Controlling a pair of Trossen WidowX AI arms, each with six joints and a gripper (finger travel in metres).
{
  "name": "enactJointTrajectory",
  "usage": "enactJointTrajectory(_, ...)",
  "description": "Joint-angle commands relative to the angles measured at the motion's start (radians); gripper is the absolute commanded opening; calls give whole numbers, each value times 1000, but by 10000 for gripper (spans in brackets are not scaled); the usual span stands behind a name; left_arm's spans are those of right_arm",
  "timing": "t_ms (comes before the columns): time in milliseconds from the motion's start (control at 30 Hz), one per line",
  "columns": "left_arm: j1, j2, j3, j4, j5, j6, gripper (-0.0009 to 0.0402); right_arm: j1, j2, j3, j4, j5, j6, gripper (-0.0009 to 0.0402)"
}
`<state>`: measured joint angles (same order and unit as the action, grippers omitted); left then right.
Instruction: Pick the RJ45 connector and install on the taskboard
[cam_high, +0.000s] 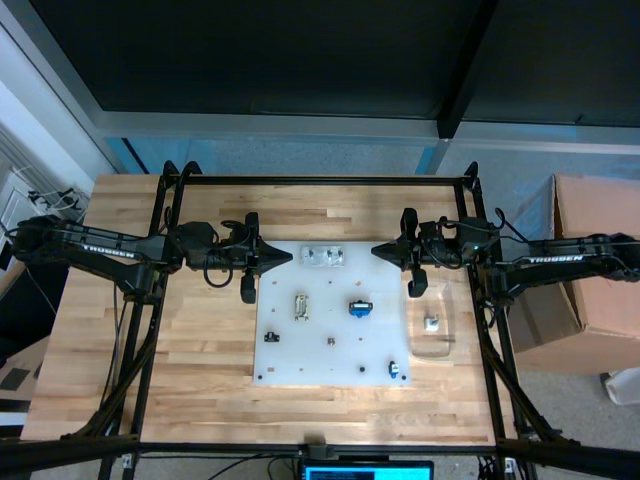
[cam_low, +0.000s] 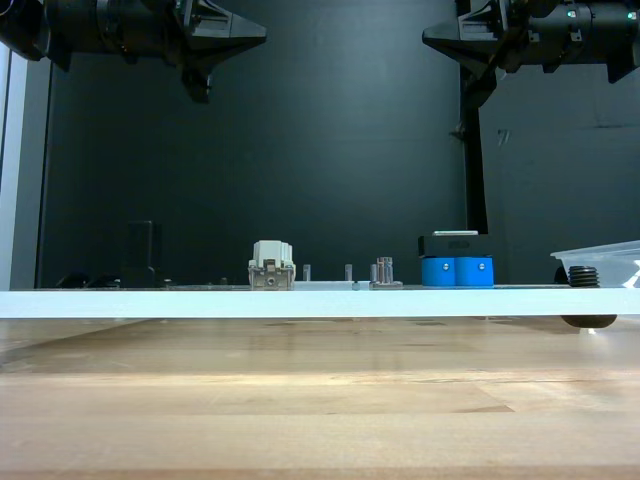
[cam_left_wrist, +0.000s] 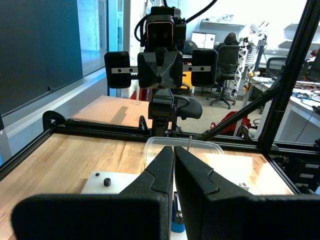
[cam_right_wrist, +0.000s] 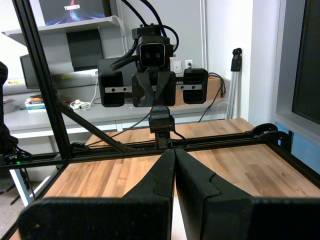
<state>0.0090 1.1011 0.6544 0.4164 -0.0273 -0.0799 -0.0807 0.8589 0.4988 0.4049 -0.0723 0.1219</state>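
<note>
A small pale part, apparently the RJ45 connector (cam_high: 432, 323), lies free in a clear tray (cam_high: 444, 345) just right of the white taskboard (cam_high: 330, 350). My left gripper (cam_high: 288, 257) hovers high over the board's far-left corner, pointing right, its fingers shut on nothing. Facing it across the far edge is my right gripper (cam_high: 377, 248), also shut and empty, well above and beyond the tray. In the low view, both the left gripper (cam_low: 262, 38) and the right gripper (cam_low: 427, 38) hang far above the board. The wrist views show the closed left fingertips (cam_left_wrist: 167, 152) and the closed right fingertips (cam_right_wrist: 169, 154).
On the board sit a beige connector block (cam_high: 300, 307), a blue block (cam_high: 360, 308), a smaller blue piece (cam_high: 397, 371) and a silver fitting (cam_high: 324, 257). A black frame (cam_high: 320, 181) rings the wooden table. A cardboard box (cam_high: 590, 260) stands at the right.
</note>
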Motion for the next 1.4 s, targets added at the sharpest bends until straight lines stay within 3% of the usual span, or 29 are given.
enactJointTrajectory(33, 0, 0, 0, 0, 0, 0, 1, 0, 0, 0, 0, 0, 0, 0)
enactJointTrajectory(1067, 0, 0, 0, 0, 0, 0, 1, 2, 0, 1, 30, -11, 31, 0)
enactJointTrajectory(1200, 0, 0, 0, 0, 0, 0, 1, 3, -8, 32, -82, -7, 24, 0)
enactJointTrajectory(1400, 0, 0, 0, 0, 0, 0, 1, 29, -8, 142, -446, -7, 14, 0)
